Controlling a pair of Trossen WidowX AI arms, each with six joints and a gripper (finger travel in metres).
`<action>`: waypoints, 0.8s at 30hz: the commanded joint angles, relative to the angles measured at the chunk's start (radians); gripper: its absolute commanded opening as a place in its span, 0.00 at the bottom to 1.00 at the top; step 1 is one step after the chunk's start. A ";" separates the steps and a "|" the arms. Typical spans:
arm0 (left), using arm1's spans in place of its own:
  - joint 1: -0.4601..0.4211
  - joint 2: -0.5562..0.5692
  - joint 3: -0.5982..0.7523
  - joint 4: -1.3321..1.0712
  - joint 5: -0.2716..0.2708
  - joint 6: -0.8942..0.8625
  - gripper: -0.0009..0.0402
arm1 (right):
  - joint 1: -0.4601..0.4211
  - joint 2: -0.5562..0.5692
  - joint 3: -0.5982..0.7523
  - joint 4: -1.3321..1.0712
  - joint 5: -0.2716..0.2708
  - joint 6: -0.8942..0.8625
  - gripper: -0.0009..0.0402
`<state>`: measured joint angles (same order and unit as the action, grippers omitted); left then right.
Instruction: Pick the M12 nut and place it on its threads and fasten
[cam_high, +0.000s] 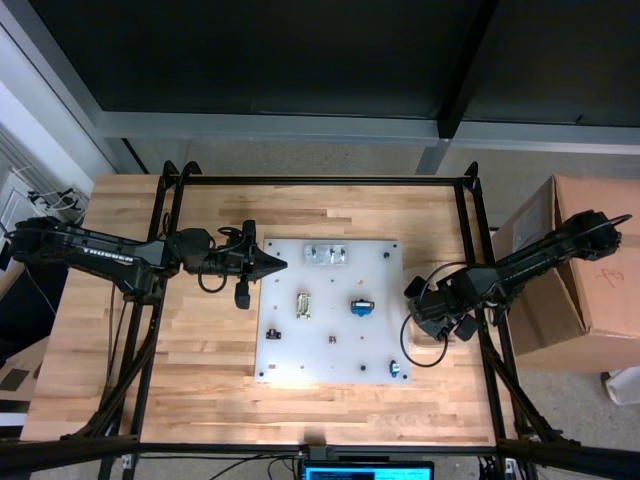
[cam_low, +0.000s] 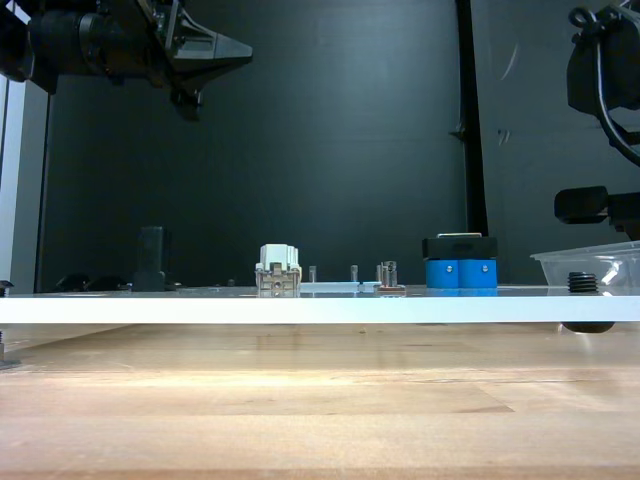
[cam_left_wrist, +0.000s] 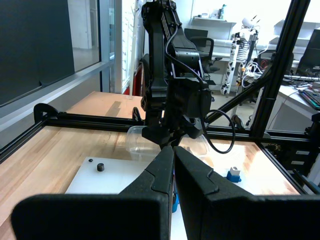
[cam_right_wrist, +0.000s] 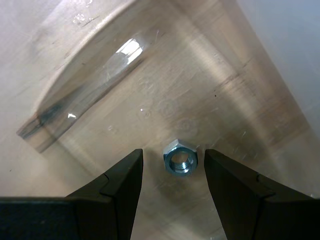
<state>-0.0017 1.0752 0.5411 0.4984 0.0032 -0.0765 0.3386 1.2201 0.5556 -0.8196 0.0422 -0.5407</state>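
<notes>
The left arm is showing as a slim matte-black beam carrying white lettering along its side, and a black wrist cable is looping beneath it. The left claw is tapering to a sharp black wedge; through its own camera its two fingers are appearing as flat, angular black plates with bevelled edges. The right arm is looking equally black, built of blocky jointed housings, with a thin cable curling in a loop beside its wrist. The right claw is showing smooth black pads with chamfered, stepped inner faces.
</notes>
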 joint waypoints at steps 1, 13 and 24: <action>0.000 0.000 0.000 0.000 0.000 0.000 0.02 | 0.000 0.000 -0.012 0.011 0.000 0.000 0.43; 0.000 0.000 0.000 0.000 0.000 0.000 0.02 | -0.001 0.000 -0.023 0.022 0.000 -0.019 0.43; 0.000 0.000 0.000 0.000 0.000 0.000 0.02 | -0.003 0.000 -0.024 0.027 0.001 -0.019 0.39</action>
<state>-0.0017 1.0752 0.5411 0.4984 0.0032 -0.0765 0.3359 1.2198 0.5312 -0.7948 0.0422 -0.5602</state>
